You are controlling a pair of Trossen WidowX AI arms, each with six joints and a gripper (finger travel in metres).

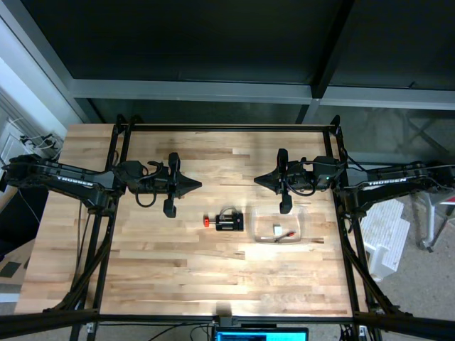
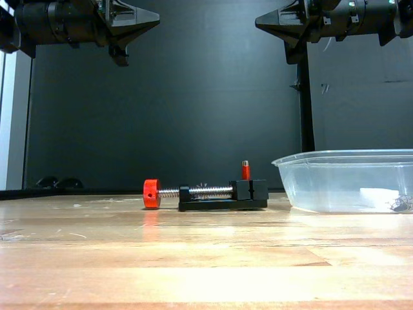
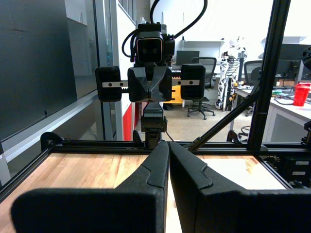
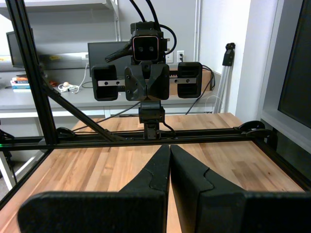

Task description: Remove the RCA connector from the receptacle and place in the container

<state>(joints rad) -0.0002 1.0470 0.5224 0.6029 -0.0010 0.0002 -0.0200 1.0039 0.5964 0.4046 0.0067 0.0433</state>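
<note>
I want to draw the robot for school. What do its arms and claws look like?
The left arm and right arm are black with white TROSSEN lettering and black cables near the wrists. The left claw and right claw, above the left and right sides of the table, each have two black wedge-shaped fingers tapering to a point.

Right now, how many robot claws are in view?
2. The black left claw hovers shut, beyond and left of the black clamp block; the black right claw hovers shut beyond the clear plastic tray.
</note>
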